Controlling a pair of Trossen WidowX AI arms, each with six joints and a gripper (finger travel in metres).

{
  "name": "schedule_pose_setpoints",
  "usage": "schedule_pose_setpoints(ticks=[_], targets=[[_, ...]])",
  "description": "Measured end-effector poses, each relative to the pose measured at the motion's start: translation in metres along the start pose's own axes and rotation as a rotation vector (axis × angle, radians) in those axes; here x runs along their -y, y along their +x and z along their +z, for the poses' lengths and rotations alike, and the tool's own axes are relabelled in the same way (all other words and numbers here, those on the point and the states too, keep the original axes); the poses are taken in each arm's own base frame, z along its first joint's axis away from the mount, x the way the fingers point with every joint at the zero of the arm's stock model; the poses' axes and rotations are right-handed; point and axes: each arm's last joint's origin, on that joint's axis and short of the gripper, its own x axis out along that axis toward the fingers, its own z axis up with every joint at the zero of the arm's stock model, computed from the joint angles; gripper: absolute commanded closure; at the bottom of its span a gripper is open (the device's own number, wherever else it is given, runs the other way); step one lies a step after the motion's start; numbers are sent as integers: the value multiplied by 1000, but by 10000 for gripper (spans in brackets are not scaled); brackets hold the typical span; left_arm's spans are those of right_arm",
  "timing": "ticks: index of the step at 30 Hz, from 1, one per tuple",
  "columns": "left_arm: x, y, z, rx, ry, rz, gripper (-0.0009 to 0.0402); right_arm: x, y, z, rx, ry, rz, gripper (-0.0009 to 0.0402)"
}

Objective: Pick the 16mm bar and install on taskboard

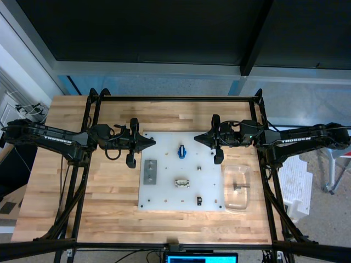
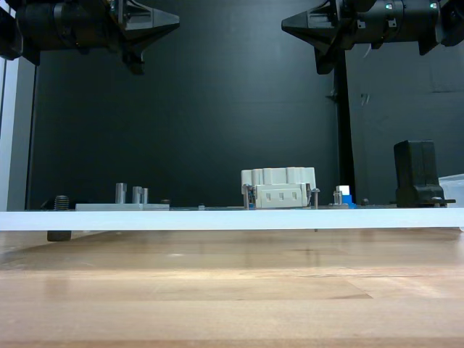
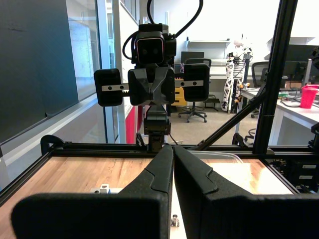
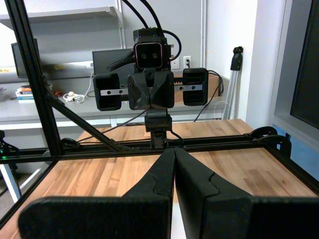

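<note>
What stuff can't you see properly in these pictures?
- 16mm bar: in the high view it is only a tiny dark speck in the clear tray, too small to make out its shape.
- Taskboard: the low view sees it edge-on, so its holes are hidden.
- Wrist views: the shut left hand and the shut right hand, both held high above the table, block whatever lies below them.

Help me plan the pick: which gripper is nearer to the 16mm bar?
Right. The right gripper hangs above the far right of the taskboard, close to the clear tray holding the 16mm bar; the left gripper hangs over the board's left edge.
</note>
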Motion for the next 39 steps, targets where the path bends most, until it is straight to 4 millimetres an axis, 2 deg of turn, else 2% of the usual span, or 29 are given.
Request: schedule_pose_setpoints(ticks=[8, 19, 28, 39], targets=[[0, 0, 0, 0, 0, 0, 393, 0, 2, 2, -73, 16, -9, 393], [0, 0, 0, 0, 0, 0, 393, -4, -1, 19, -414, 20, -24, 393], [0, 0, 0, -1, 0, 0, 393, -11, -10, 30, -578, 57, -20, 393], [0, 0, 0, 0, 0, 0, 393, -24, -24, 25, -776, 85, 0, 393]])
